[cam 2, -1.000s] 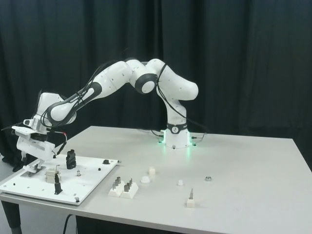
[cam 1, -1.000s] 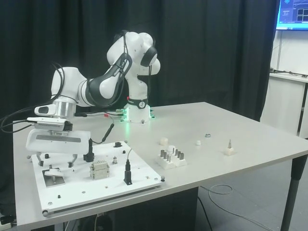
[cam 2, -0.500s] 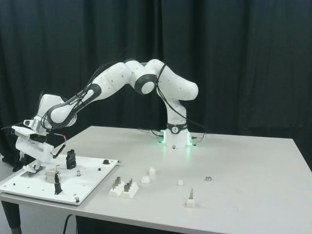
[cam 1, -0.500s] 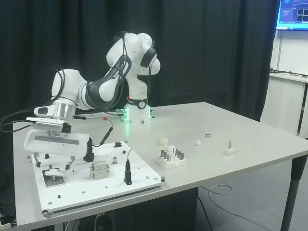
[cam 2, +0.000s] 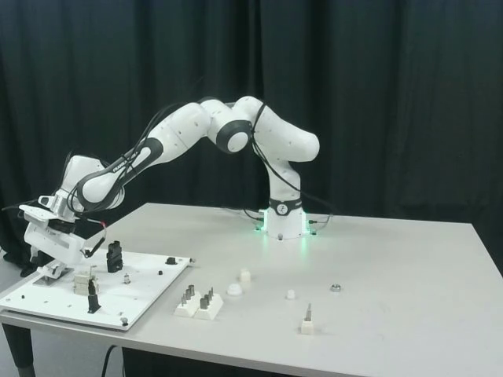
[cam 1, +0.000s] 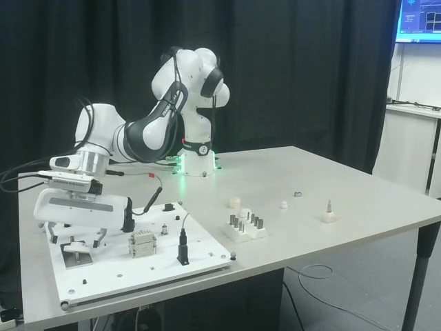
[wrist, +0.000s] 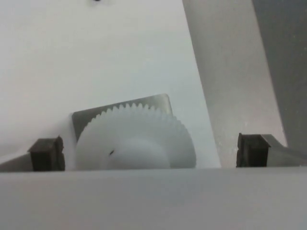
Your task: Pick large gear.
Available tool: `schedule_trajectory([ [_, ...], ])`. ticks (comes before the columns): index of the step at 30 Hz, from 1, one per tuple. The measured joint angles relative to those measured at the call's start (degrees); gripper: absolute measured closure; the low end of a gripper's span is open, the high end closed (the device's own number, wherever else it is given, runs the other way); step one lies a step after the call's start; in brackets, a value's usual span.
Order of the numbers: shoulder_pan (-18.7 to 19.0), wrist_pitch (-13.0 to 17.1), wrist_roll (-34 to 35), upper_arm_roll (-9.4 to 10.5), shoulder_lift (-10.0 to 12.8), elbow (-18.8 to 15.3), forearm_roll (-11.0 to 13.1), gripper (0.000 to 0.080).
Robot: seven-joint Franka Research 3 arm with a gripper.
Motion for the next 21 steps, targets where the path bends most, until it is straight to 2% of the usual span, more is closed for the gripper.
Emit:
schedule_trajectory([
  [12,-0.81,0.2,-0.01,0.54,1.78,2.01,0.0,0.0003],
  [21,-1.1,0.14,-0.01,0.65,1.9,2.46,0.0,0.0003],
])
